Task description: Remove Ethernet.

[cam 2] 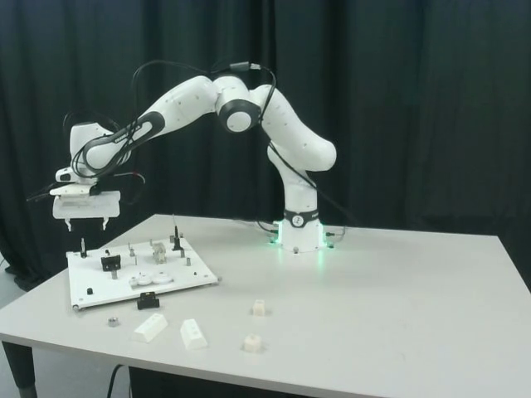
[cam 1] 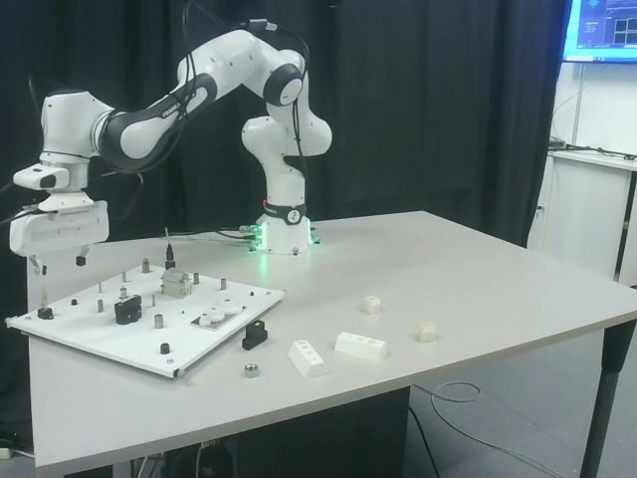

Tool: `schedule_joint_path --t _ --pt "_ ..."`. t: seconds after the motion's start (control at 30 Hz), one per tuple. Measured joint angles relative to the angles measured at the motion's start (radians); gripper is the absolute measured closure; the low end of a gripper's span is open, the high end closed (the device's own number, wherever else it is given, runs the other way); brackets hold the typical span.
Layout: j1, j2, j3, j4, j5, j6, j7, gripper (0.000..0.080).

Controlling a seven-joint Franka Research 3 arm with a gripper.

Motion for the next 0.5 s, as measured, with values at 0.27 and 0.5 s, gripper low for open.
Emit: schedule_joint_path --t 0.27,0.5 --pt "-0.034 0.024 0.021 0.019 0.0 0.0 -0.034 0.0003" --pt "-0.059 0.048 0.036 0.04 0.0 0.0 -0.079 0.0003"
